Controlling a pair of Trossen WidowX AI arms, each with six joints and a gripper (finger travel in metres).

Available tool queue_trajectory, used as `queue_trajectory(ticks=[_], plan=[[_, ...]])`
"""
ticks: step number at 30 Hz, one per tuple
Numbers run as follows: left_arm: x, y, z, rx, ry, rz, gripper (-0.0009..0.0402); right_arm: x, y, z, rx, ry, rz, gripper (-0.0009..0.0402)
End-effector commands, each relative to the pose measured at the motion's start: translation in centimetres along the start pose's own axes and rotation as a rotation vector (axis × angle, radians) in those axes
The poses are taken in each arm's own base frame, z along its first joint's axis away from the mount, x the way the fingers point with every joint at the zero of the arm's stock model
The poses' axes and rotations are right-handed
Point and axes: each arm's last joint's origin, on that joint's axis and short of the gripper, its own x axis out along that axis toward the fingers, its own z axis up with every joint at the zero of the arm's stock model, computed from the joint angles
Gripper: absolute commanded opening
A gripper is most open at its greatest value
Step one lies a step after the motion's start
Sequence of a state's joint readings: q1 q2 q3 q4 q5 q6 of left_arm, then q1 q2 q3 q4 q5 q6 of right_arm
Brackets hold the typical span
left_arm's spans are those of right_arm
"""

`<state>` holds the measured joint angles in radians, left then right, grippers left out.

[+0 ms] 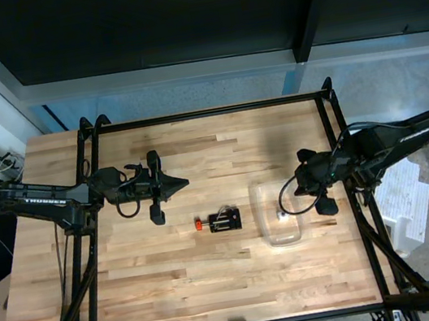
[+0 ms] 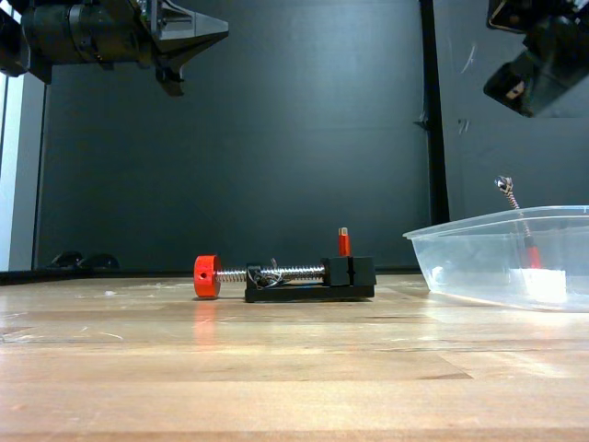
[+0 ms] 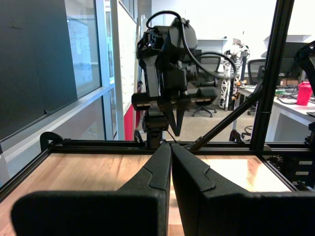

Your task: Pick the RCA connector and install on taskboard

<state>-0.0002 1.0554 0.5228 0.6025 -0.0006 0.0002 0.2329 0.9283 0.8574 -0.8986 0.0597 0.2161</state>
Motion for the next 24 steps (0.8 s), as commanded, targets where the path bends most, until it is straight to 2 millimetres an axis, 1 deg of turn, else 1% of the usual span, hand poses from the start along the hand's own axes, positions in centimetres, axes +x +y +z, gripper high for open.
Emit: queue_trajectory(ticks=[1, 5, 17, 21, 24], plan=[[0.0, 0.0, 0.0, 0.0, 0.0, 0.0, 0.0, 0.8, 0.4, -0.1, -0.01, 0.061, -0.003, 0.0006], [0.0, 0.0, 0.0, 0.0, 0.0, 0.0, 0.0, 1.9, 0.7, 0.0, -0.014, 0.112, -0.01, 0.0031], [0.0, 0.0, 0.0, 0.0, 0.0, 0.0, 0.0, 4.8, 1.3, 0.4, 0.001, 0.208, -0.056, 0.0138], [0.0, 0.0, 0.0, 0.0, 0.0, 0.0, 0.0, 5.9, 1.6, 0.6, -0.003, 0.21, -0.053, 0.0164], [0.0, 0.0, 0.0, 0.0, 0.0, 0.0, 0.0, 6.8, 1.8, 0.6, -0.006, 0.217, -0.056, 0.0176]])
